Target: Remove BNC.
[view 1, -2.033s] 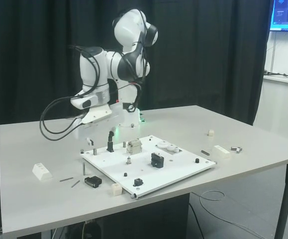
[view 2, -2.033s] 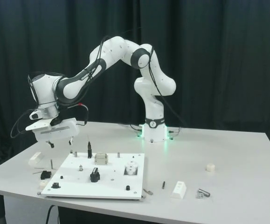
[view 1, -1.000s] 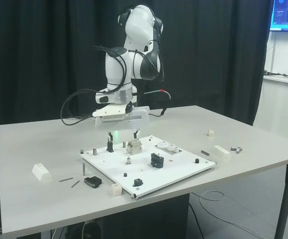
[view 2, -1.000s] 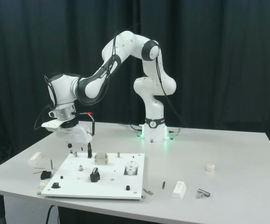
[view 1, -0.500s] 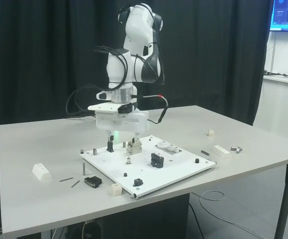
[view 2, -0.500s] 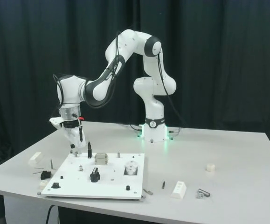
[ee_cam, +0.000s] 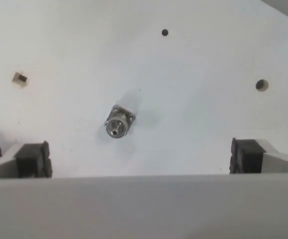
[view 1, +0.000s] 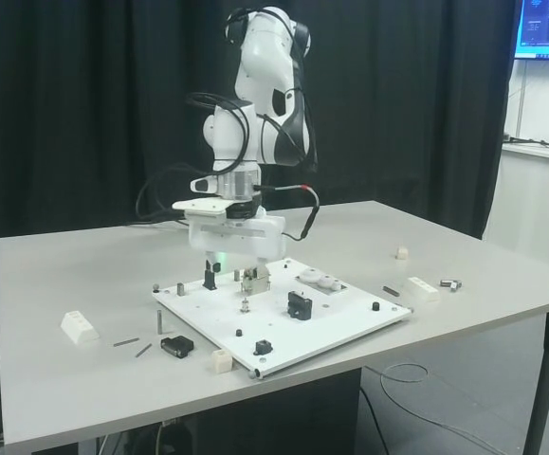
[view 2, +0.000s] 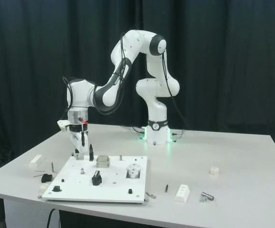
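The BNC connector [ee_cam: 119, 121] is a small grey metal socket on a square flange, standing upright on the white board [ee_cam: 193, 69]. It also shows near the board's left part [view 1: 246, 305] [view 2: 82, 171]. My gripper [ee_cam: 139, 157] hangs above it, open, with black pads [ee_cam: 32, 159] wide apart and nothing between them. From the room the gripper [view 1: 231, 256] [view 2: 78, 150] hovers over the board's rear left area, well above the connector and not touching it.
On the board [view 1: 340, 327] stand a black upright post [view 1: 210, 277], a grey block connector [view 1: 255, 278], a black clip [view 1: 300, 305] and white gears [view 1: 320, 280]. White blocks [view 1: 80, 327] [view 1: 423, 288], a black part [view 1: 176, 345] and small pins lie on the grey table [view 1: 65, 265].
The arm has swung from left of the board to above its rear left area. The hand has turned and come down closer to the board.
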You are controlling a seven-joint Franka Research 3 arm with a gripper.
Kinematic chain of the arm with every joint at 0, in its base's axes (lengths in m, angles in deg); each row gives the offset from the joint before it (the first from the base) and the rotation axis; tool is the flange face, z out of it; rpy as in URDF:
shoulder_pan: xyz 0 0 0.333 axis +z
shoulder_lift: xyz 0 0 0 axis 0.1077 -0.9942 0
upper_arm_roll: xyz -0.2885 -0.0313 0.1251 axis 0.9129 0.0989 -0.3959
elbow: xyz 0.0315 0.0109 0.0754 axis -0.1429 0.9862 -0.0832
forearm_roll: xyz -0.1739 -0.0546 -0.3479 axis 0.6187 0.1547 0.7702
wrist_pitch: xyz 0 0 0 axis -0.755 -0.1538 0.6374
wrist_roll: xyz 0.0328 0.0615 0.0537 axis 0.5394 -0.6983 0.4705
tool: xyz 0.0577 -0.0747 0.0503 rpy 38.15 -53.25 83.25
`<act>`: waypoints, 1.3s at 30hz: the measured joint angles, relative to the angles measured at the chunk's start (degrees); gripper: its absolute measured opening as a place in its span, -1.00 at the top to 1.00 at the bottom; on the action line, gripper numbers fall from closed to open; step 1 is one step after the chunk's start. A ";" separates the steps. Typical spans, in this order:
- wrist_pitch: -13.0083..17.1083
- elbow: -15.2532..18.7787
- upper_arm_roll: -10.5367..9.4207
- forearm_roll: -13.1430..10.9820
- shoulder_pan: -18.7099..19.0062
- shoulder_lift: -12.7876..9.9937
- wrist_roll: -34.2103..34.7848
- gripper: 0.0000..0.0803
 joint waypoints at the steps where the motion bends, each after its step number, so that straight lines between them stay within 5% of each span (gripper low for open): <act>1: 0.25 0.14 -0.03 0.00 0.08 -0.05 0.24 -0.99; 39: -0.82 -2.57 -1.65 0.02 0.15 -6.20 -1.33 -0.99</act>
